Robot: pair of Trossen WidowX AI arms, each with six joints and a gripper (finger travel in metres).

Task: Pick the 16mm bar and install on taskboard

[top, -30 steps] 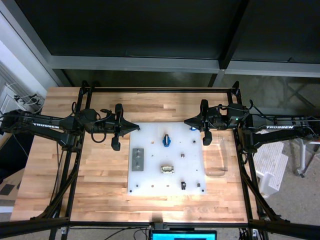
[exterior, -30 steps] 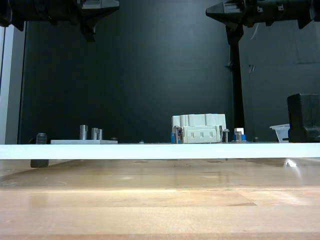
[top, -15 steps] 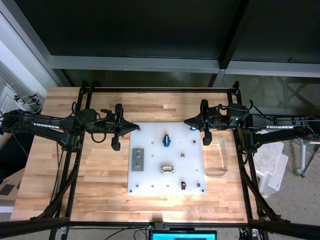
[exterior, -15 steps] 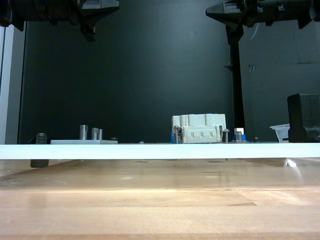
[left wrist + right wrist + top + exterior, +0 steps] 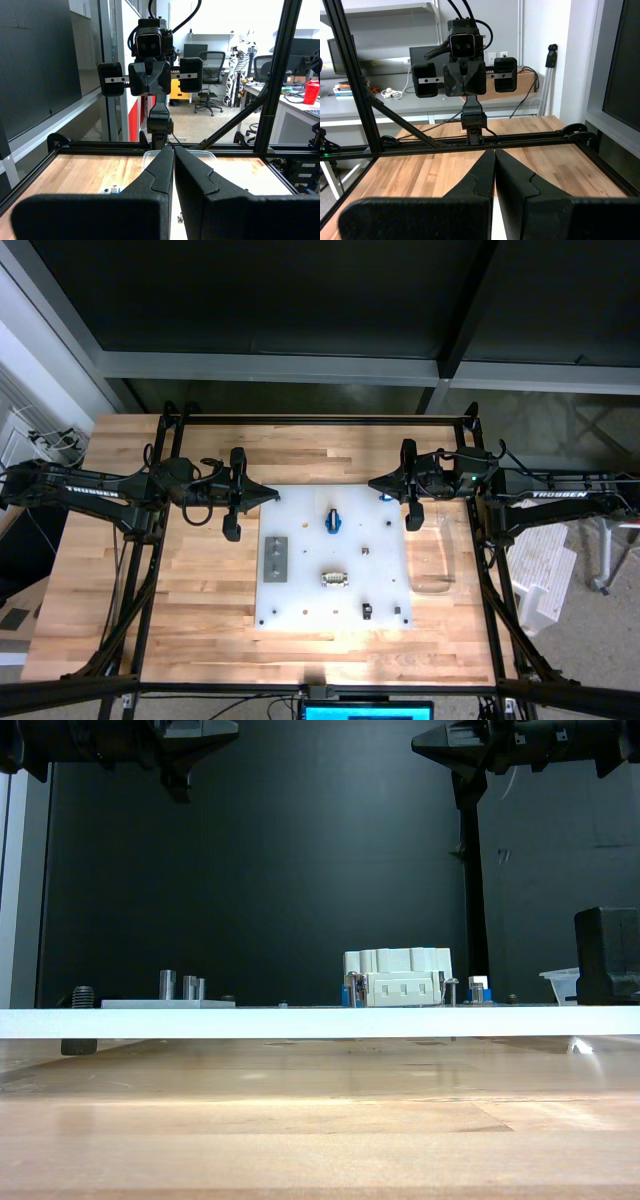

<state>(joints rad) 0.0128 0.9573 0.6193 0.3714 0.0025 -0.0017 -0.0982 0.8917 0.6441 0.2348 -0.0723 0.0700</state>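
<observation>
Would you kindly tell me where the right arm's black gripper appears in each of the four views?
High view: black right gripper, shut, above the white taskboard's far right corner.
Low view: top right, above the board.
Left wrist view: facing the camera head-on.
Right wrist view: its own fingers, closed together.
Shared landmark: the black left gripper, shut, opposite it above the board's far left corner.
I cannot tell where the 16mm bar is.

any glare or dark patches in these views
High view: even light, white task board bright, left hand over its far-left corner, right hand near its far-right. Low view: black backdrop, pale glare on the wooden table, both hands dark silhouettes. Left wrist view: shut fingers dark against a bright room. Right wrist view: same. 16mm bar: cannot tell where.
</observation>
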